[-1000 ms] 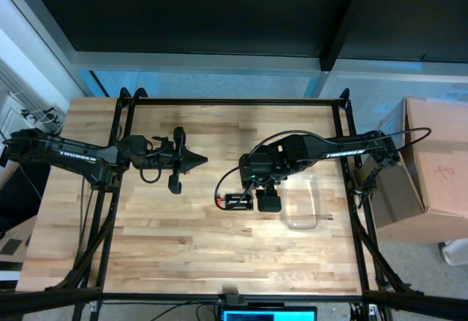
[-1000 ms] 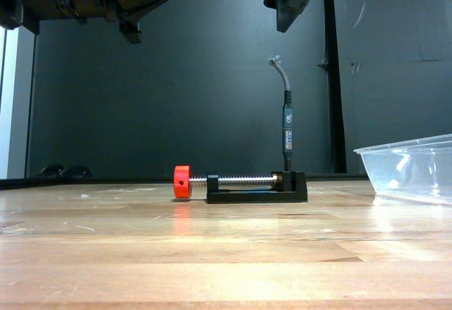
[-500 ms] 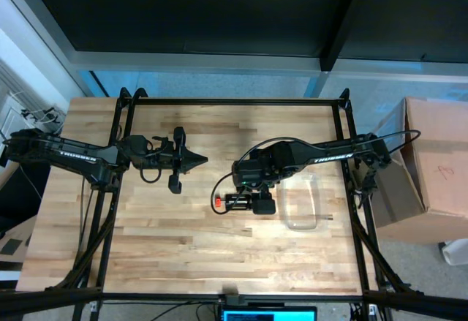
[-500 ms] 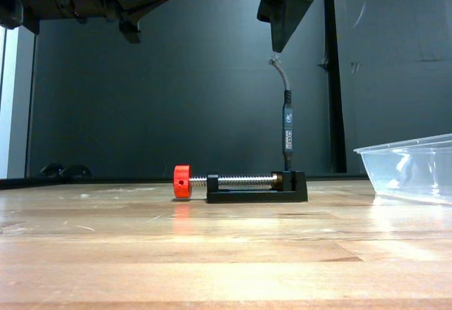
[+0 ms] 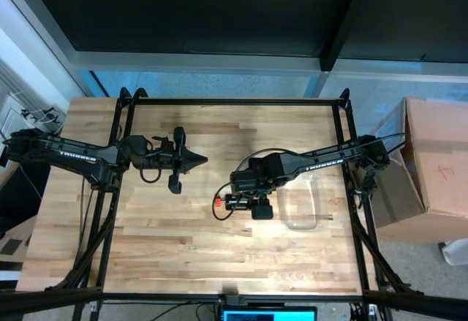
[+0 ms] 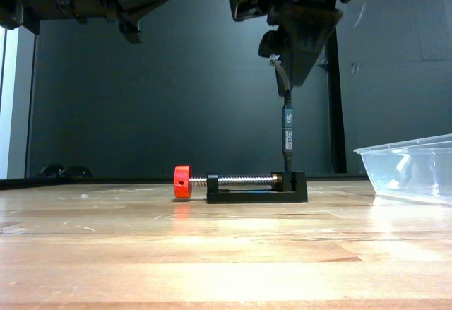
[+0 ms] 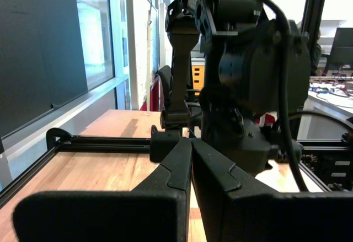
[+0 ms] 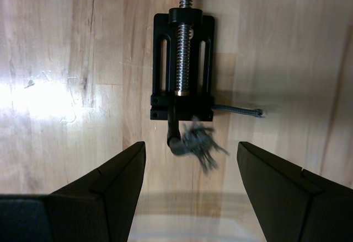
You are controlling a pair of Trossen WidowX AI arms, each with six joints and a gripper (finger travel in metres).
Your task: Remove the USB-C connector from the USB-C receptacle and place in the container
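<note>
The USB-C connector [image 6: 287, 130] stands upright, plugged into the receptacle held in a black clamp [image 6: 258, 186] with a red knob [image 6: 182, 181]. Its short cable stub [image 6: 280, 70] curves up to a frayed end. My right gripper [image 6: 293, 77] hangs open directly over it, fingertips level with the stub's end. In the right wrist view the connector [image 8: 190, 141] shows end-on between the open fingers [image 8: 118, 170], above the clamp [image 8: 183, 65]. My left gripper [image 5: 197, 160] is shut and empty, high over the table's left half; its closed fingers [image 7: 182, 165] point at the right arm.
A clear plastic container [image 5: 302, 202] sits just right of the clamp [image 5: 238, 202], its rim [image 6: 406, 147] low on the table. A black frame rail [image 5: 234, 102] rings the table. A cardboard box [image 5: 431, 167] stands off the right edge.
My right gripper has moved left and down until it hangs over the cable stub. The connector stays seated in the clamp. The left arm has not moved.
</note>
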